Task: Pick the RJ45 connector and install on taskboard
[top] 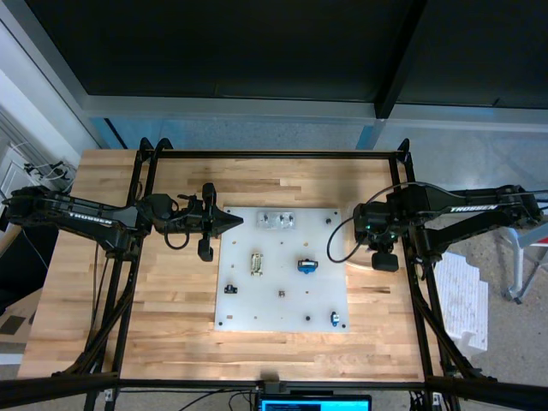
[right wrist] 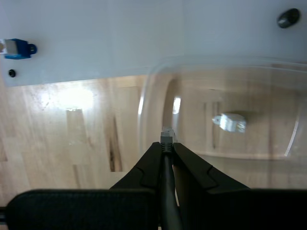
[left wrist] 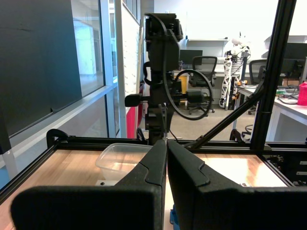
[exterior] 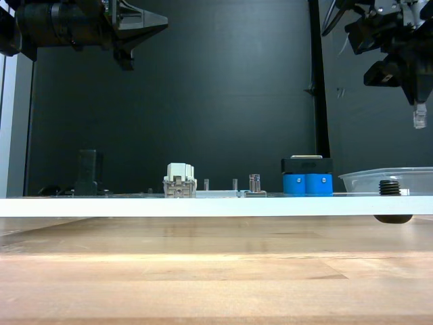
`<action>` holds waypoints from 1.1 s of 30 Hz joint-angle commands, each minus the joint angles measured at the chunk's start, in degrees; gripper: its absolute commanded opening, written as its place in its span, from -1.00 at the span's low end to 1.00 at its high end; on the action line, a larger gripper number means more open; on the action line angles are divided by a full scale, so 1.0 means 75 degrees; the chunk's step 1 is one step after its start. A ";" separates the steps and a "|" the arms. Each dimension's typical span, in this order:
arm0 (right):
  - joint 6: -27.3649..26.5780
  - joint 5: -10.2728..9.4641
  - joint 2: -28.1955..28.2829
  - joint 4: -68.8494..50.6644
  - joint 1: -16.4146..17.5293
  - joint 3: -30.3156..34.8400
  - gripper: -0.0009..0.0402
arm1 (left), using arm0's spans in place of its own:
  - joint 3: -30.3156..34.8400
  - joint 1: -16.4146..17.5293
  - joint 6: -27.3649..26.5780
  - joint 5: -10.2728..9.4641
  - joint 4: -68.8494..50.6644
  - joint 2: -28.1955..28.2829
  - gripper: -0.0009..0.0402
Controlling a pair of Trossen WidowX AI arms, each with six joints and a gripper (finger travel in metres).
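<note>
RJ45 connector (exterior: 419, 116), light, likely brittle, hung pinched by one end in the right gripper (exterior: 415, 101), low view's upper right; left gripper (exterior: 161, 27), upper left, had jaws pressed together.

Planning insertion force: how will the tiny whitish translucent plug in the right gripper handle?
Probably light: the tiny whitish translucent plug hangs from the tips of the shut right gripper above the clear plastic tray. With so little held, it may twist or slip if pressed. Left gripper hovers shut at the left edge of the white taskboard.
</note>
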 commanded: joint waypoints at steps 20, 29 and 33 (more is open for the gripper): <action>0.1778 0.0414 0.1617 0.0475 0.2168 0.1320 -0.96 | 0.0003 0.0003 0.0000 0.0003 0.0000 0.0003 -0.96; 0.2381 0.0408 0.2492 0.0600 0.2841 0.1798 -0.96 | 0.0003 0.0000 0.0000 0.0003 0.0000 0.0003 -0.96; 0.2646 0.0402 0.2780 0.0807 0.3110 0.1947 -0.96 | 0.0003 0.0003 0.0000 0.0003 0.0003 0.0003 -0.96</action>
